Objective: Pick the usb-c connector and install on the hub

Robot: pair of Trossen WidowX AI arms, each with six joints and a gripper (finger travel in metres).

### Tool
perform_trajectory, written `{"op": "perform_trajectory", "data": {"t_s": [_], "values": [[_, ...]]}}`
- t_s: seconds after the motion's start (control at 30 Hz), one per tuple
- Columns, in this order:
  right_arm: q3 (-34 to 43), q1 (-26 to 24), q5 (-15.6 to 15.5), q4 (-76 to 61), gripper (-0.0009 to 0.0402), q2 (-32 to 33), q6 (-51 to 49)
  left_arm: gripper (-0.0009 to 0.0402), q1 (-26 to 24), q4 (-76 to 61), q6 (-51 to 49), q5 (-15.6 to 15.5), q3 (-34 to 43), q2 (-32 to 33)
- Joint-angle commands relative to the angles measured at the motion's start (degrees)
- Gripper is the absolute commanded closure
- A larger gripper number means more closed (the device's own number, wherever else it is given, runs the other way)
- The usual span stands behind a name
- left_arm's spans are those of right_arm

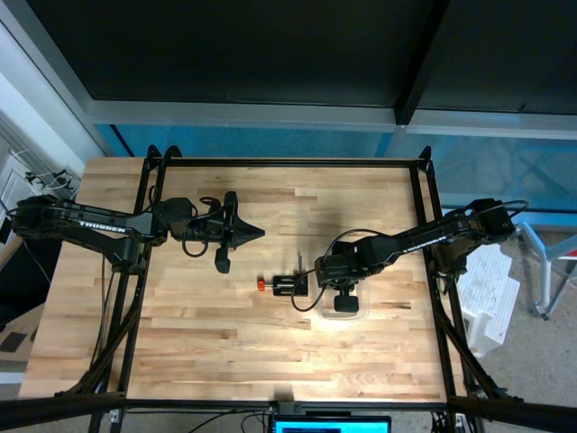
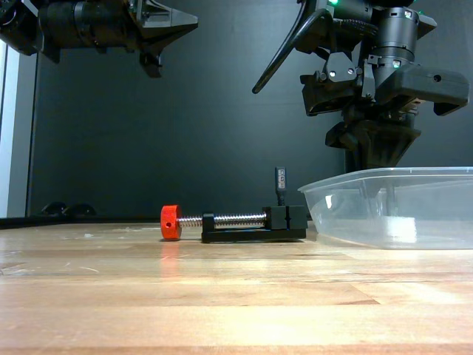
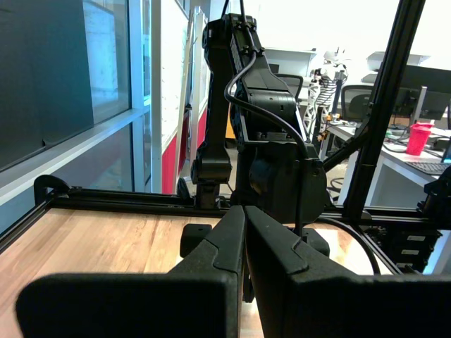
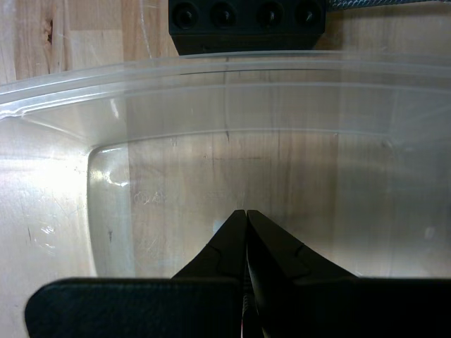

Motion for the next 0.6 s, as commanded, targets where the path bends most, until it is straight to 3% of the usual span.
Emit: {"op": "perform_trajectory", "data": {"t_s": [0.03, 0.6], "values": [[0.02, 0.00, 0.02, 0.00, 0.0393, -0.09, 0.02, 0.0393, 0.00, 0.02, 0.02, 0.00, 0.00, 0.00], [0.59, 0.00, 0.02, -1.38, 0.0393, -1.90, 0.04, 0.0393, 0.02, 0.02, 0.02, 0.00, 0.00, 0.00]]}}
